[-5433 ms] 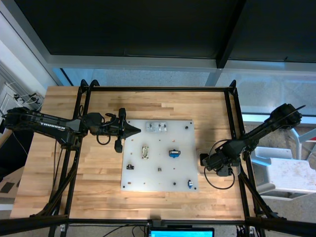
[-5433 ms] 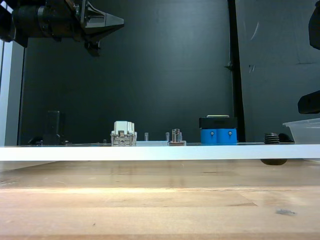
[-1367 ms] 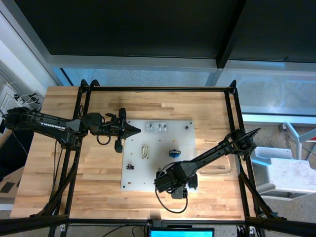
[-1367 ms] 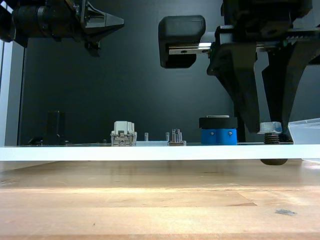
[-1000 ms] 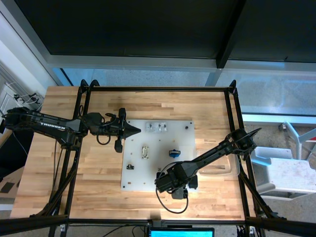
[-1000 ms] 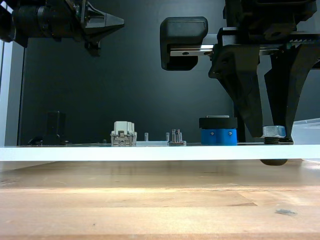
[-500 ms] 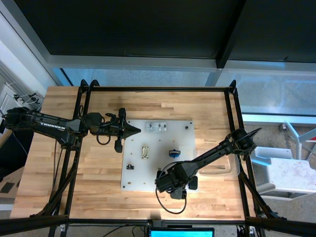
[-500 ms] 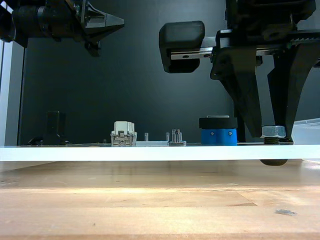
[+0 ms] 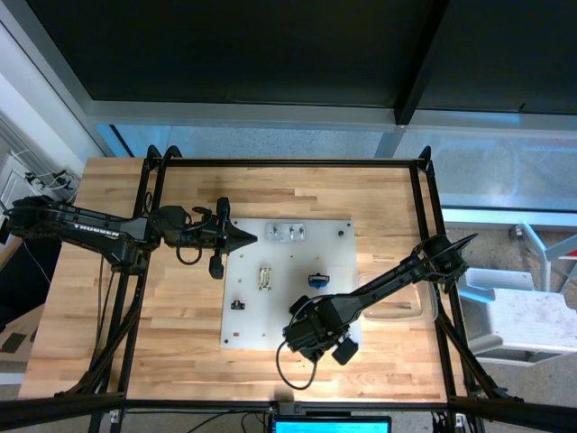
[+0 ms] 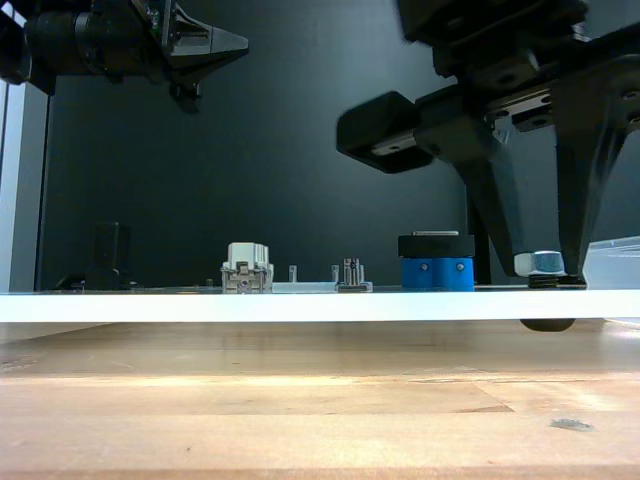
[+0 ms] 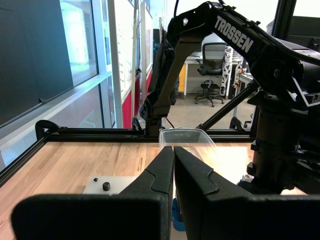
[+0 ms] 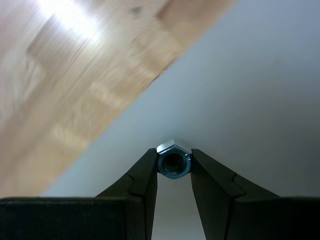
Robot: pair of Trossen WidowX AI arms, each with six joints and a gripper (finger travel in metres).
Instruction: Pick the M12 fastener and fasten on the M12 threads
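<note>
One small silver hexagonal metal nut [image 12: 173, 163], the M12 fastener, was pinched between the two black fingers of the right gripper [image 12: 173, 156].

Location: at the near right edge of the flat white task board [image 9: 245, 327]. In the low view the nut [image 10: 540, 263] sat on top of the short black ribbed stud [image 10: 545, 283], of which only a dark sliver showed beneath it. How far it was threaded down could not be told. The arm hid it in the high view.

Tool state: the right gripper [image 10: 541, 266] pointed down at the board, jaws narrowed onto two opposite sides of the hexagon. The left gripper [image 11: 173, 151] hung parked above the board's far left edge, fingers pressed together and carrying nothing.

Nearby: one blue block connector [image 10: 436, 265] left of the stud; one clear plastic tray [image 10: 612, 262] behind it.

Handling, judged:
- Light, rigid and hard; unlikely to deform or break under the jaws.
- Smooth plated faces probably slippery, so a grip on corners could roll it out.
- Best held across two parallel flats, near mid-height, bore left open.
- Axis to be kept in line with the stud; tilt could cross the threads.
</note>
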